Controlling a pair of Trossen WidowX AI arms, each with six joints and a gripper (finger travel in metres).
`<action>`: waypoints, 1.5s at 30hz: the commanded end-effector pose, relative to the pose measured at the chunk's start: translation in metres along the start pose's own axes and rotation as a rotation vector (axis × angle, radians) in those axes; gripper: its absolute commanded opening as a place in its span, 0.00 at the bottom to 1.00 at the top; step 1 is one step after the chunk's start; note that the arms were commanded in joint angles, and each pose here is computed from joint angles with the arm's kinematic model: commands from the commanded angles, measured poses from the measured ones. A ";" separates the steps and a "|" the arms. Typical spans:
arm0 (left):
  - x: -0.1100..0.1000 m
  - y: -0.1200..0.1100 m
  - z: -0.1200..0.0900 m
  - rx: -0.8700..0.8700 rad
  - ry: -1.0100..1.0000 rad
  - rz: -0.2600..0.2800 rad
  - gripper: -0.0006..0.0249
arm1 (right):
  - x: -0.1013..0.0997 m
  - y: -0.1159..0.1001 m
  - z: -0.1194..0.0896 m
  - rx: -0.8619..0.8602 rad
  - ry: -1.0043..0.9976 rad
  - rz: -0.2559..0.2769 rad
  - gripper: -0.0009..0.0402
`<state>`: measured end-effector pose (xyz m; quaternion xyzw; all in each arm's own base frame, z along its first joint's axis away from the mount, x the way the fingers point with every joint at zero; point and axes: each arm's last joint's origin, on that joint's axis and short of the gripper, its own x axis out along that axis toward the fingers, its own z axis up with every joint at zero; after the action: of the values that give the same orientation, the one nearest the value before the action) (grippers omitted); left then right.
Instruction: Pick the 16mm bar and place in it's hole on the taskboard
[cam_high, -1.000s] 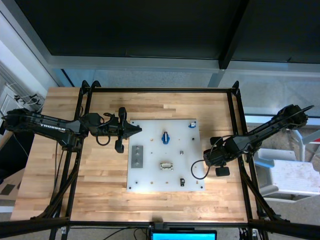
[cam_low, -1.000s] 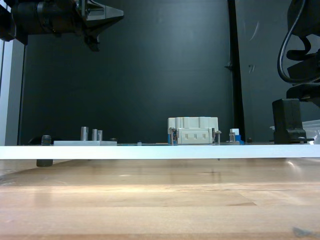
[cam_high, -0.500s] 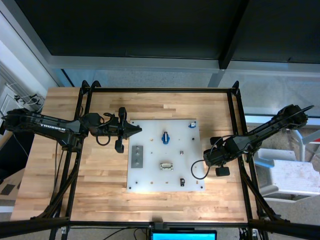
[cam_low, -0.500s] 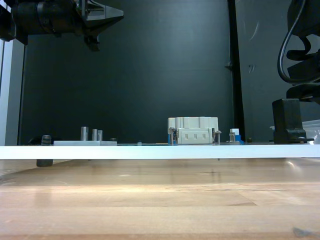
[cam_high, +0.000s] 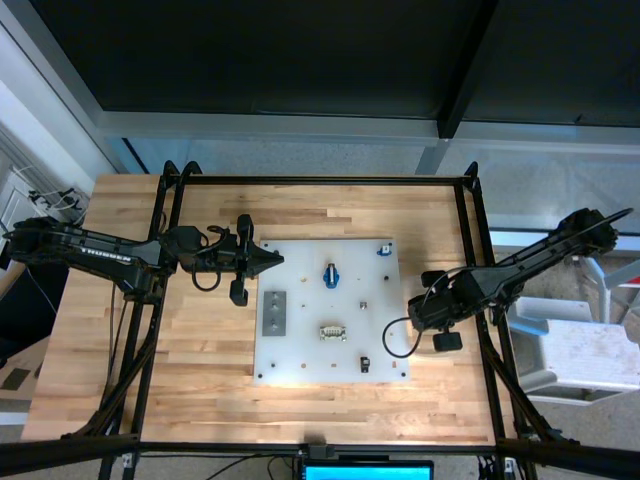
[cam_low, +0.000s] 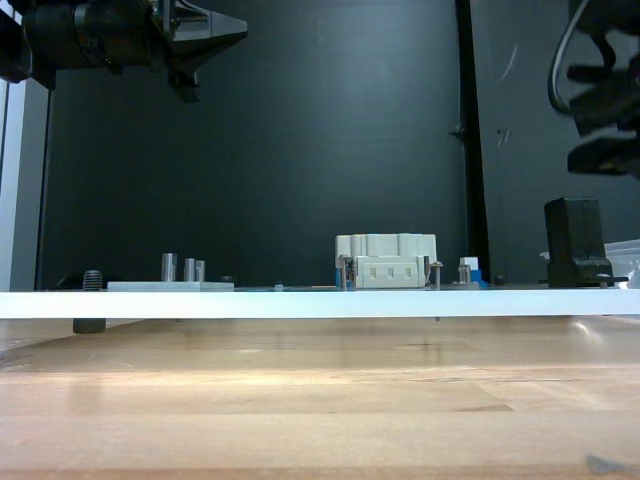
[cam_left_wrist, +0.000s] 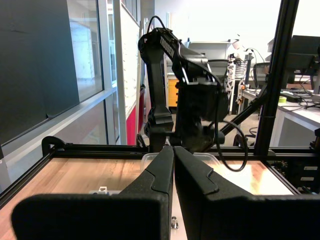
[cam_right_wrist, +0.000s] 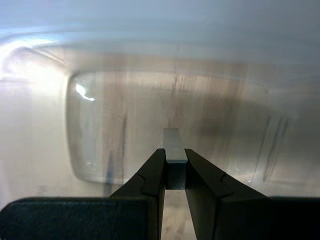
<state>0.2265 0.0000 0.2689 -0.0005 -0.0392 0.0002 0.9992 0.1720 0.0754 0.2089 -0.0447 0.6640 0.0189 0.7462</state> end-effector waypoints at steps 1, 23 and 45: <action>0.000 0.000 0.000 0.000 -0.001 0.000 0.02 | -0.014 -0.001 0.001 0.000 0.012 -0.005 0.03; 0.000 0.000 0.000 0.000 -0.001 0.000 0.02 | -0.044 0.000 0.009 0.001 -0.012 0.004 0.03; 0.000 0.000 0.000 0.000 0.000 0.000 0.02 | -0.049 0.009 0.052 -0.031 -0.020 0.003 0.03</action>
<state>0.2265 0.0000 0.2689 -0.0003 -0.0392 0.0000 0.9992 0.2142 0.0898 0.2628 -0.0545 0.6559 0.0308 0.7523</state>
